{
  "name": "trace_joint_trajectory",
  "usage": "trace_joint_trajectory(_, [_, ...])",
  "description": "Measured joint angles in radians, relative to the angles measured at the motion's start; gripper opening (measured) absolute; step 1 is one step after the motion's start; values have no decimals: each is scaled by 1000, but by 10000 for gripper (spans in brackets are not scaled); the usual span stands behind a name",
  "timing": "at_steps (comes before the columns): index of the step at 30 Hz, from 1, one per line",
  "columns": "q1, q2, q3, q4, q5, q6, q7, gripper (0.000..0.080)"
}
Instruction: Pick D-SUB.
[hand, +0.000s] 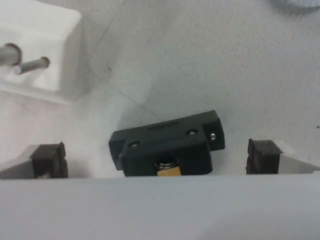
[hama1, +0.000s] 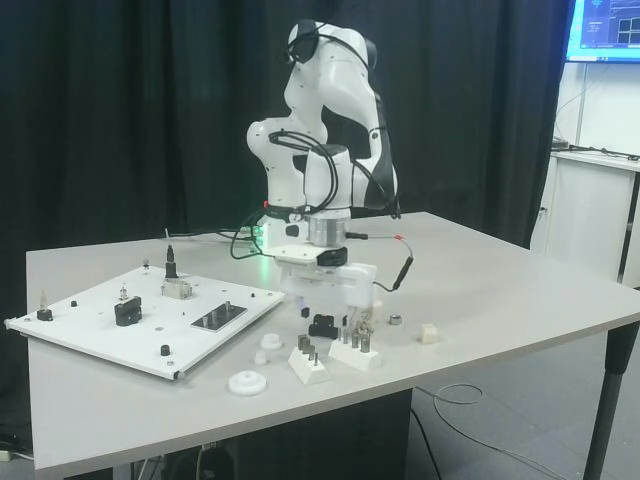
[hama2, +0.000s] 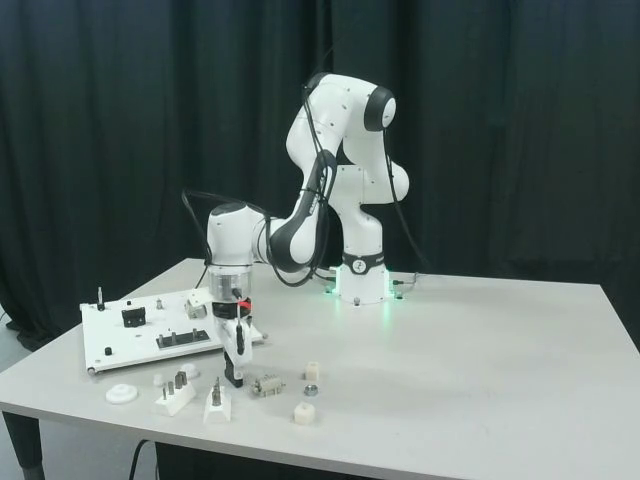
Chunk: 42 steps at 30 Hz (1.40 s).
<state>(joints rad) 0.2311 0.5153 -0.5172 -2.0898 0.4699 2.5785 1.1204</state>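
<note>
The pincer (hand: 156, 159) hangs low with fingers spread apart, the black D-SUB (hand: 167, 144) lying on the grey worktop (hand: 240, 75) between them, skewed, seemingly positioned for a straddling grasp.

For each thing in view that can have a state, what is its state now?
pincer: open, one finger on each side of the D-SUB, not gripping.
D-SUB: black, lying on the grey table, between the fingers, not lifted.
white block with two metal pins: standing on the table, apart from the D-SUB.
</note>
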Motion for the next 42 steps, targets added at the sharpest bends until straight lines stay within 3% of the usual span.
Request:
trace_joint_trajectory(29, [0,-95,-45,1,-16,-82,-90,800])
trace_joint_trajectory(42, [1,-151,-49,2,-76,-134,-120,800])
